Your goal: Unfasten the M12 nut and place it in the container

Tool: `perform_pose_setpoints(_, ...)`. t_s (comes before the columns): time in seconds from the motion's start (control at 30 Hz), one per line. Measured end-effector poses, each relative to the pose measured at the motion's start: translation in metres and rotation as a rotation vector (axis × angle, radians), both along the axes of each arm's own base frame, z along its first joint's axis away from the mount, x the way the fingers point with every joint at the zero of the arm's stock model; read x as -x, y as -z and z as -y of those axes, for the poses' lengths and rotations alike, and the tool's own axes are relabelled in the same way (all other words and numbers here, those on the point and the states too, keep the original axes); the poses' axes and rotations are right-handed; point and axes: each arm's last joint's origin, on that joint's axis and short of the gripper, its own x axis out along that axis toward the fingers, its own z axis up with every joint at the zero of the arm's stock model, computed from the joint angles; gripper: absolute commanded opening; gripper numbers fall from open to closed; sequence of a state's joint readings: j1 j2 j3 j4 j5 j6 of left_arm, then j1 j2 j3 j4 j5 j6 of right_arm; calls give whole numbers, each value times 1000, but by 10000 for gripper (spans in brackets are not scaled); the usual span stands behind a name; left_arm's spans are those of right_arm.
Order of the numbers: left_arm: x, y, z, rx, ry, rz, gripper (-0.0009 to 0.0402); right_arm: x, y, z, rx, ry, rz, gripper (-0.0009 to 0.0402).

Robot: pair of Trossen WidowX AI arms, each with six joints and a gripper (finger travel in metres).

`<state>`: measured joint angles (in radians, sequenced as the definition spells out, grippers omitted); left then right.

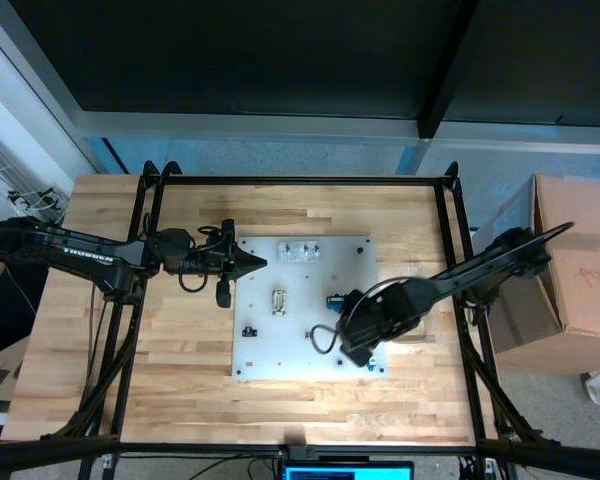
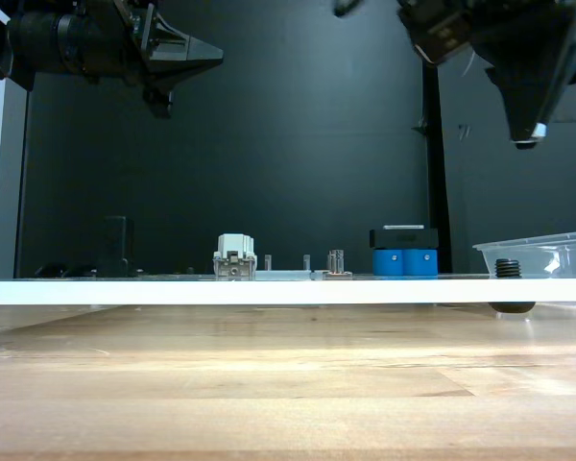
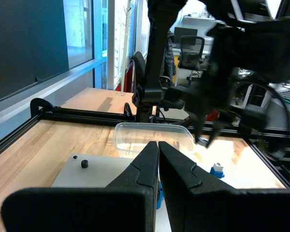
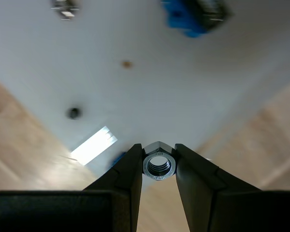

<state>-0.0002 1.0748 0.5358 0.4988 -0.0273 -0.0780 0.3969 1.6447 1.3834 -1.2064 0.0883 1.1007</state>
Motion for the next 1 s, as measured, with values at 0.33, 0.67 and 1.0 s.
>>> perform_pose_setpoints(0.33, 0, 0, 0, 0, 0, 0, 0, 62, 7, 40, 7, 38, -14, 18)
perform_pose_setpoints(0.67, 0, 0, 0, 0, 0, 0, 0, 107, 16, 63, 3, 77, -7, 18)
perform_pose_setpoints(1.0, 0, 0, 0, 0, 0, 0, 0, 106, 59, 63, 8, 78, -23, 18)
